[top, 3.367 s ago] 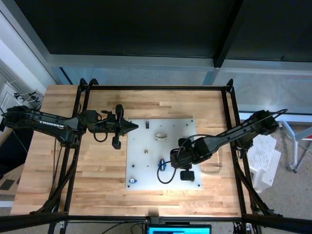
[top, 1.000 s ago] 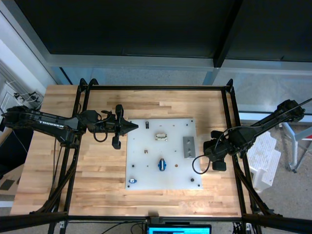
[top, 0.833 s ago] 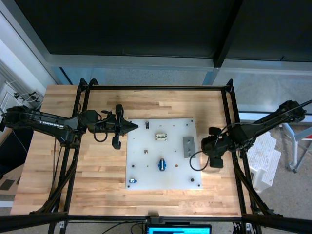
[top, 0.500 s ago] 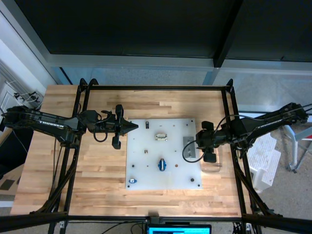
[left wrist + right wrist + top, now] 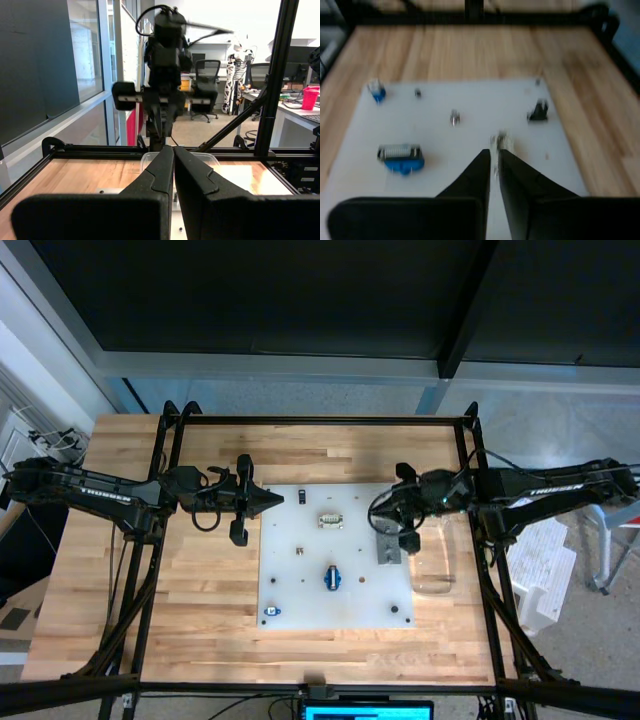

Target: Remove the 16mm cylinder and place in the container

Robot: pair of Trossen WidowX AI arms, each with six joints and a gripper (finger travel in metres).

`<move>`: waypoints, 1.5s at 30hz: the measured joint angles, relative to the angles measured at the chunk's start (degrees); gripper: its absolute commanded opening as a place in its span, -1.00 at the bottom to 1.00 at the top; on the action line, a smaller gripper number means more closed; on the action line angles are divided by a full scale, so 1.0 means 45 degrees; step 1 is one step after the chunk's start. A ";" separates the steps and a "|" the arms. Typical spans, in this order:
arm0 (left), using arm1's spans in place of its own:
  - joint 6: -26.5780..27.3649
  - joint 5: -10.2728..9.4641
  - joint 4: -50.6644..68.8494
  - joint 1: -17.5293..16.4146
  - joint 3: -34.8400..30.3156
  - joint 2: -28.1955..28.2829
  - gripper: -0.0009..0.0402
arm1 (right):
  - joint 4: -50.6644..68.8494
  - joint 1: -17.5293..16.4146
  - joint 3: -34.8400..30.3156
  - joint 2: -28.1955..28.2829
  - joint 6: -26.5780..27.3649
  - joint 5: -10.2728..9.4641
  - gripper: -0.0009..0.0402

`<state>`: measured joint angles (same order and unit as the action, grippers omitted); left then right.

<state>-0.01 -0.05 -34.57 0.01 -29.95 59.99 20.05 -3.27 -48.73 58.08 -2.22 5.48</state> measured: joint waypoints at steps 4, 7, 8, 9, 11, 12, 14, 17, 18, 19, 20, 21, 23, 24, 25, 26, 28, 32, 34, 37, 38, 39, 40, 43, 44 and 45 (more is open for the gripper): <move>0.0000 0.0005 0.0000 0.0000 0.0005 0.0005 -0.96 | -0.1520 0.0597 0.0194 -0.0083 0.0345 -0.0831 -0.95; 0.0000 0.0005 0.0000 0.0000 0.0000 0.0000 -0.96 | -0.2710 0.0908 0.0418 -0.0087 0.0461 -0.1350 -0.95; 0.0000 0.0005 0.0000 0.0000 0.0005 0.0005 -0.96 | -0.3172 0.0971 0.0525 -0.0087 0.0491 -0.1433 -0.96; 0.0000 0.0000 0.0005 0.0000 0.0000 0.0000 -0.96 | -0.3653 0.1015 0.0656 -0.0087 0.0491 -0.1467 -0.96; 0.0000 0.0005 0.0005 0.0000 0.0005 0.0005 -0.96 | -0.4614 0.1103 0.0957 -0.0087 0.0491 -0.1467 -0.96; 0.0000 0.0005 0.0005 0.0000 0.0005 0.0000 -0.96 | -0.5056 0.1146 0.1117 -0.0087 0.0495 -0.1467 -0.96; 0.0000 0.0005 0.0000 0.0000 0.0000 0.0000 -0.96 | -0.5882 0.1224 0.1433 -0.0087 0.0495 -0.1462 -0.96; 0.0000 0.0000 0.0000 0.0000 0.0000 0.0005 -0.96 | -0.7499 0.1253 0.1987 -0.0087 0.0500 -0.1209 -0.96; 0.0000 0.0000 0.0000 0.0000 0.0000 0.0005 -0.96 | -0.8058 0.1253 0.2181 -0.0087 0.0500 -0.1132 -0.96; 0.0000 0.0005 0.0000 0.0000 0.0000 0.0000 -0.96 | -0.8539 0.1253 0.2356 -0.0087 0.0500 -0.1127 -0.96; 0.0000 0.0000 0.0005 0.0000 0.0000 0.0000 -0.96 | -0.8918 0.1258 0.2511 -0.0087 0.0505 -0.1122 -0.96; 0.0000 0.0005 0.0005 0.0000 0.0005 0.0000 -0.96 | -0.9296 0.1258 0.2676 -0.0087 0.0510 -0.1127 -0.96; 0.0000 0.0000 0.0000 0.0000 0.0005 0.0005 -0.96 | -0.9957 0.1258 0.2997 -0.0087 0.0510 -0.1127 -0.96; 0.0000 0.0000 0.0005 0.0000 0.0000 0.0000 -0.96 | -1.0161 0.1258 0.3118 -0.0087 0.0510 -0.1127 -0.96; 0.0000 0.0000 0.0005 0.0000 0.0005 0.0005 -0.96 | -1.0346 0.1258 0.3240 -0.0087 0.0500 -0.1132 -0.96; 0.0000 0.0000 0.0005 0.0000 0.0005 0.0000 -0.96 | -1.0448 0.1258 0.3317 -0.0087 0.0491 -0.1132 -0.96; 0.0000 0.0005 0.0000 0.0000 0.0000 0.0005 -0.96 | -1.0569 0.1258 0.3429 -0.0087 0.0471 -0.1127 -0.96; 0.0000 0.0000 0.0005 0.0000 0.0000 0.0000 -0.96 | -1.0642 0.1258 0.3463 -0.0087 0.0413 -0.1127 -0.96; 0.0000 0.0005 0.0005 0.0000 0.0005 0.0000 -0.96 | -1.0637 0.1258 0.3463 -0.0087 0.0374 -0.1127 -0.96; 0.0000 0.0000 0.0000 0.0000 0.0000 0.0005 -0.96 | -1.0627 0.1258 0.3468 -0.0087 0.0277 -0.1127 -0.96; 0.0000 0.0000 0.0000 0.0000 0.0000 0.0005 -0.96 | -1.0627 0.1258 0.3468 -0.0087 0.0277 -0.1127 -0.96; 0.0000 0.0005 0.0000 0.0000 0.0005 0.0000 -0.96 | -1.0627 0.1258 0.3468 -0.0087 0.0277 -0.1127 -0.96; 0.0000 0.0000 0.0005 0.0000 0.0000 0.0005 -0.96 | -1.0627 0.1258 0.3468 -0.0087 0.0277 -0.1127 -0.96; 0.0000 0.0000 0.0005 0.0000 0.0000 0.0000 -0.96 | -1.0622 0.1258 0.3468 -0.0087 0.0272 -0.1127 -0.96; 0.0000 0.0000 0.0005 0.0000 0.0005 0.0005 -0.96 | -1.0622 0.1258 0.3468 -0.0087 0.0272 -0.1127 -0.96; 0.0000 0.0000 0.0005 0.0000 0.0005 0.0000 -0.96 | -1.0622 0.1258 0.3468 -0.0083 0.0272 -0.1132 -0.96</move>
<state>-0.01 -0.05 -34.54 0.01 -29.93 59.99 -27.75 2.39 -33.12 57.71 -0.99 0.38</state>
